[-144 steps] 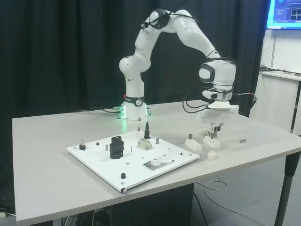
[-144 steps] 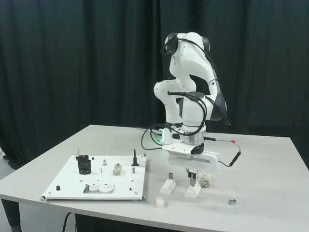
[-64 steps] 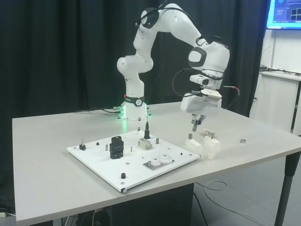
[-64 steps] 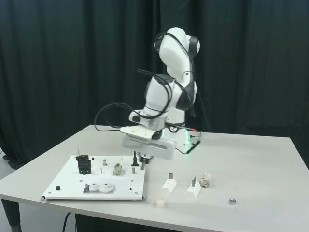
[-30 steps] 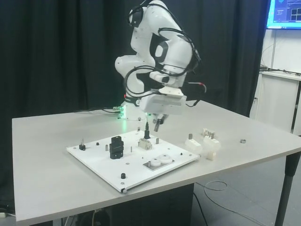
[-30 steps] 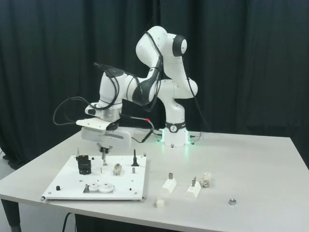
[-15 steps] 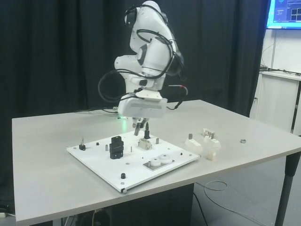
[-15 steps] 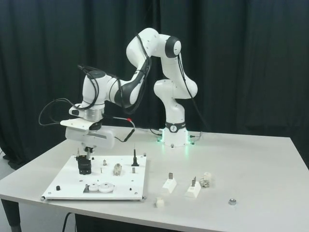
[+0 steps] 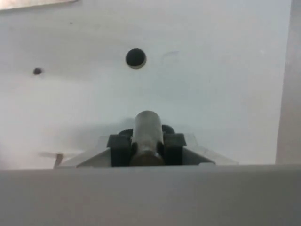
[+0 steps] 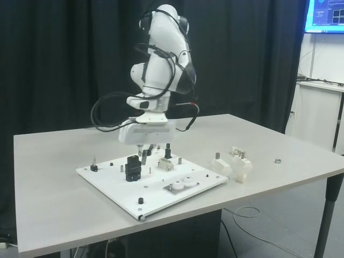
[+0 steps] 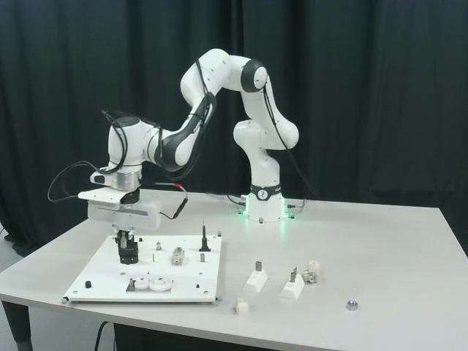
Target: Insert round peg 4.
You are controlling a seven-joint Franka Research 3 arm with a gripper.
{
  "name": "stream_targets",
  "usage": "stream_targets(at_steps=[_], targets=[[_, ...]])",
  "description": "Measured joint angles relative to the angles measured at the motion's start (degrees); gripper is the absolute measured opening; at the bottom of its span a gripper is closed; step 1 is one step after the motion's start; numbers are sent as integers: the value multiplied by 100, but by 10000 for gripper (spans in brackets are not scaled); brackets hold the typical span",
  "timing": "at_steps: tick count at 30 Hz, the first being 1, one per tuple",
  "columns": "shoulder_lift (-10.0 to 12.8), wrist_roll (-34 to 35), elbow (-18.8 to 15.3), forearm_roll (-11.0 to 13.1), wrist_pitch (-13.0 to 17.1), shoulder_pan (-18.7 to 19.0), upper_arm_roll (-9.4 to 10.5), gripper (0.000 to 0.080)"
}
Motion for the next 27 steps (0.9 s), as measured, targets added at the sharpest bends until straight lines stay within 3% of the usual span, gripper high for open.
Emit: stream_targets(at_steps=[12,27], targets=[[269,-514,20,782,226,-26,-165,145],[637,-975,256,1243,267,-50,-212,145]])
